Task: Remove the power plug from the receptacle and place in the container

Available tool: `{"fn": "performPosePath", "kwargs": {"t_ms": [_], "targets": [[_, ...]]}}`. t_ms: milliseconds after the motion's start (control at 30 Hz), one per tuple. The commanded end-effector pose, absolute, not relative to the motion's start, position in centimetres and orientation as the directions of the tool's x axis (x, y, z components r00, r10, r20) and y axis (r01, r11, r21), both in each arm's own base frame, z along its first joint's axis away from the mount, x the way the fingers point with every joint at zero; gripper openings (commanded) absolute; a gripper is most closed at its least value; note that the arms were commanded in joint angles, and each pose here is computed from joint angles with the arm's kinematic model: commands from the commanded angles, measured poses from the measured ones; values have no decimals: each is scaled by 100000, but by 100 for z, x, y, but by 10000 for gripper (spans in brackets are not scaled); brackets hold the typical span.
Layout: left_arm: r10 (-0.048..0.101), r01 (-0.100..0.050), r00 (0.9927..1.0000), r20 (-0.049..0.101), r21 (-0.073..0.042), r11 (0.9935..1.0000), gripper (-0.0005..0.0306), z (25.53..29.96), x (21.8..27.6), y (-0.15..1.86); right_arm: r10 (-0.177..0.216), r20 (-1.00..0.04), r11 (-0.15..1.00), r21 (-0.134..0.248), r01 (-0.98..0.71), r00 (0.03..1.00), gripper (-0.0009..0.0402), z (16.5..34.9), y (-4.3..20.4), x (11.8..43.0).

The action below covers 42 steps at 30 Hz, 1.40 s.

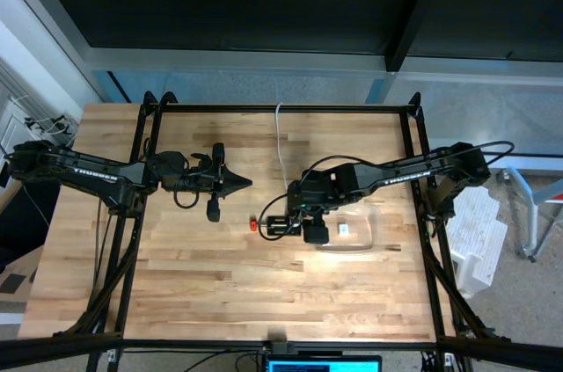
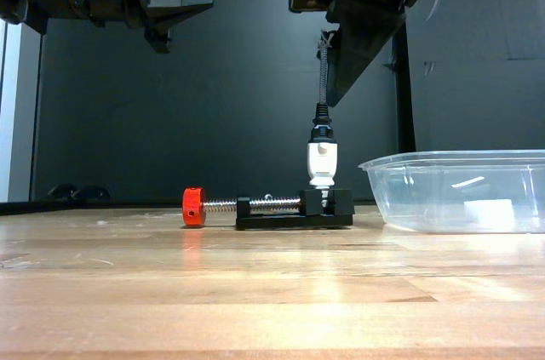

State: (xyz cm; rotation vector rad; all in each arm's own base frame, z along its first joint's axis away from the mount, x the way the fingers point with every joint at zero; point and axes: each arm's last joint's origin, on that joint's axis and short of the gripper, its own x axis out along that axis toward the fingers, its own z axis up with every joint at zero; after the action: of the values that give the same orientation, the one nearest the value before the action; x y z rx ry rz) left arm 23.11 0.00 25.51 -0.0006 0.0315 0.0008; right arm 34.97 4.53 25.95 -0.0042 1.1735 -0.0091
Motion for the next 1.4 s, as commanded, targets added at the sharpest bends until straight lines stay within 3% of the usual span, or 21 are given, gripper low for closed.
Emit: {"fn": "performPosePath", "kwargs": {"t_ms": [33,367,1100,1400], "targets": [[38,-39,99952,-3109,-17,100000,0,2553,2312,0,-1044,-92552,99994,-870,629,37856,245,2557,461,3558],[38,-39,99952,-3109,-17,100000,0,2553,2312,0,-1549,-94163,99988,-1544,283,33629,243,2377,492,3702],[38,-39,99950,-3147,-17,100000,0,2552,2311,0,-3613,-93591,99934,-3545,835,35039,242,2301,514,3698],[114,-115,99952,-3109,-16,100000,0,2553,2312,1,-3319,-93213,99943,-3292,690,36059,193,2273,522,3702]]}}
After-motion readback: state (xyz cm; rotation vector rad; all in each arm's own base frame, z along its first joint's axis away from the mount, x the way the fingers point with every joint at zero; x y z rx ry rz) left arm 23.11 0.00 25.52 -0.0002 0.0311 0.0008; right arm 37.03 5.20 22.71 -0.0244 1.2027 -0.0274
